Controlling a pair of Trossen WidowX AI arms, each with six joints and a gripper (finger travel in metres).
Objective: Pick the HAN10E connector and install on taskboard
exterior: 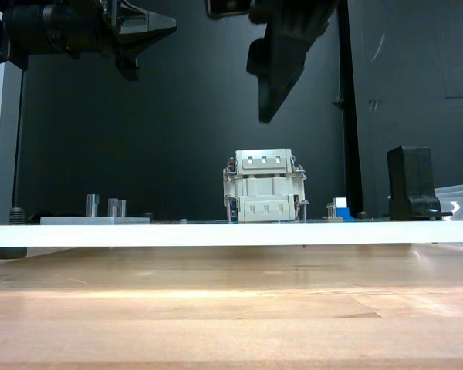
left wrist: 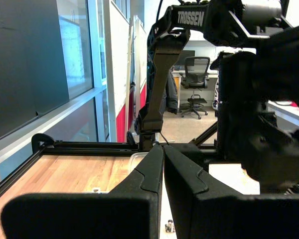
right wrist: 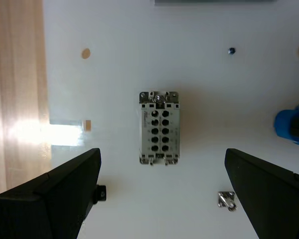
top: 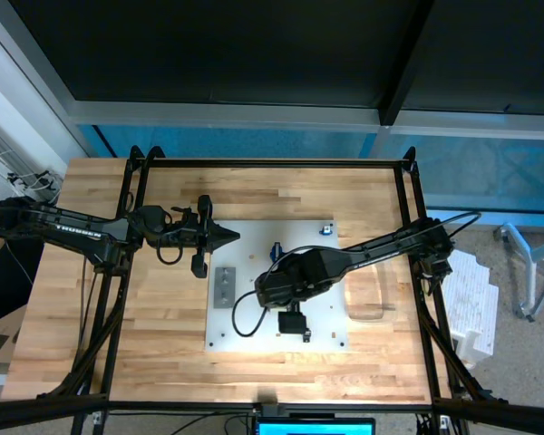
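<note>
From above, the large flat white square taskboard (top: 326, 317) lies on the light wooden table (top: 118, 326), carrying a grey metal block with three holes (top: 226, 285). The left gripper (top: 234, 236) hangs by the board's left edge, and the right gripper (top: 281, 290) hangs over the board's middle, hiding whatever is below it. From table height, the small grey-white rectangular HAN10E connector (exterior: 264, 166) stands level on the board, stacked on a pale socket base (exterior: 264, 210). Both grippers are well above it, touching nothing. The left wrist camera shows that gripper's jaws pressed together and empty. The right wrist camera looks straight down on the connector's rows of contacts, between jaws spread wide and clear of it. The install looks done. Only checking the seating and withdrawing appear to be left.
</note>
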